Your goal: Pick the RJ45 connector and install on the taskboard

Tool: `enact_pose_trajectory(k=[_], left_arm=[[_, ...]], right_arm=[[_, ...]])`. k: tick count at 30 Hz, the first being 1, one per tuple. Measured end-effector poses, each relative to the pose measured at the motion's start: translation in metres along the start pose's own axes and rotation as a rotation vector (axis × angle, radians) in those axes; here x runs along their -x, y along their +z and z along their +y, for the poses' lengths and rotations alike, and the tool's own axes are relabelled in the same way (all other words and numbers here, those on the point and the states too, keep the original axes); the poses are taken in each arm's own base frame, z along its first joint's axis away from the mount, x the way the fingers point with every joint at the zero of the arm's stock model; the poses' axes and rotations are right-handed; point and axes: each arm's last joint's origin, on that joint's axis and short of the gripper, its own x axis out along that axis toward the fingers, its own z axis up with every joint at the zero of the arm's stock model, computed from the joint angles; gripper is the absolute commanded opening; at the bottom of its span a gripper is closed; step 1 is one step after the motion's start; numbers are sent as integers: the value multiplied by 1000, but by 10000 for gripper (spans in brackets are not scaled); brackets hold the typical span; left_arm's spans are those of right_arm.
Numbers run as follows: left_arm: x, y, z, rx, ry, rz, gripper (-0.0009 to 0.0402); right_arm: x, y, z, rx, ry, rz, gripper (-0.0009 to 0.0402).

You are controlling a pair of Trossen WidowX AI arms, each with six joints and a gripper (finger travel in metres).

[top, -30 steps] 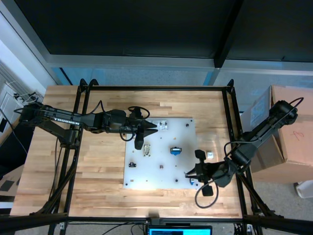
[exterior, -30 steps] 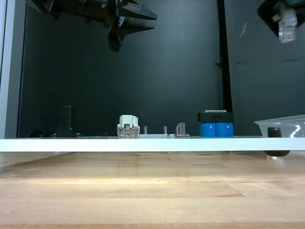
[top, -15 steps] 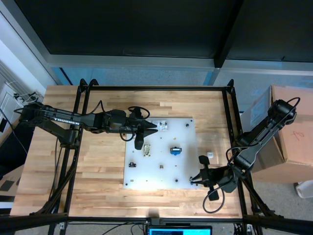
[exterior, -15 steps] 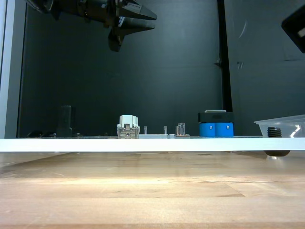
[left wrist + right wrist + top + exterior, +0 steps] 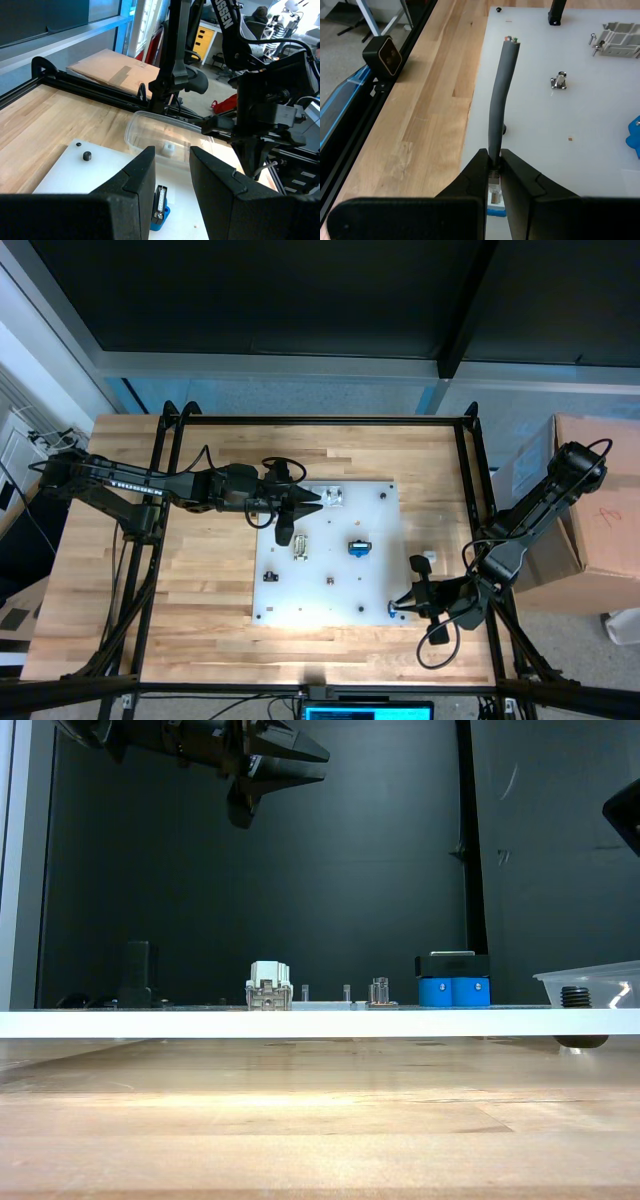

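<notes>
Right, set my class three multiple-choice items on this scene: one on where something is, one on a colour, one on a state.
1. Where does the right hand stand relative to the white board?
A. At its far left corner.
B. At its near right corner.
C. Over its middle.

2. What colour is the cable stub on the RJ45 connector?
A. Red.
B. Yellow.
C. Grey.

3. In what state is the left hand?
A. Open, holding nothing.
B. Shut on the connector.
C. Shut on a screw.

Answers:
1 B: the high view shows it at that corner.
2 C: the right wrist view shows the grey stub rising from the connector, which the right hand holds shut between its fingers.
3 A: the left wrist view shows a bare gap between its fingers, and the high view shows it hovering over the board's far left part.
</notes>
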Motion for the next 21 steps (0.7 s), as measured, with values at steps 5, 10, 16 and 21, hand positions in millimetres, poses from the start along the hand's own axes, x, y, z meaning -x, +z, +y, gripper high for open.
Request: enact_pose_trajectory(k=[5,10,16,21], left_arm=[[0,0,0,0,0,0,90],[0,0,0,0,0,0,90],[0,0,0,0,0,0,90],[0,0,0,0,1,1,90]], right_arm=[[0,-2,-1,5,0,5,0],[0,-4,-1,5,-1,8,0],[0,-5,-1,4,0,9,0],[-1,-5,-1,6,-1,12,0]])
